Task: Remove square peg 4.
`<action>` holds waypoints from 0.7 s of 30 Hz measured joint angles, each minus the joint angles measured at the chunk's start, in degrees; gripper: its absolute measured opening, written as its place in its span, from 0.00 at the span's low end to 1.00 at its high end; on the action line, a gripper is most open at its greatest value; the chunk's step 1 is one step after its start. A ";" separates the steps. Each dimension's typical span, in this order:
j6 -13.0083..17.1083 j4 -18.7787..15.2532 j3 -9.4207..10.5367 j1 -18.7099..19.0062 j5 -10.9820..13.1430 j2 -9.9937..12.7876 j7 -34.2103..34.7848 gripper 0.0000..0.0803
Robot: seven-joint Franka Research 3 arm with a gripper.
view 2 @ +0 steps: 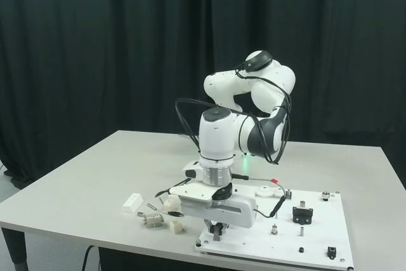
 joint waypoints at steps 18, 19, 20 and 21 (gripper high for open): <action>-5.23 0.35 -4.57 1.02 -0.02 -1.14 0.25 0.19; -5.42 0.35 -4.75 1.09 -0.02 -1.23 0.25 0.19; -5.61 0.35 -4.96 1.16 -0.02 -1.30 0.25 0.19; -5.79 0.35 -5.15 1.24 -0.02 -1.34 0.25 0.19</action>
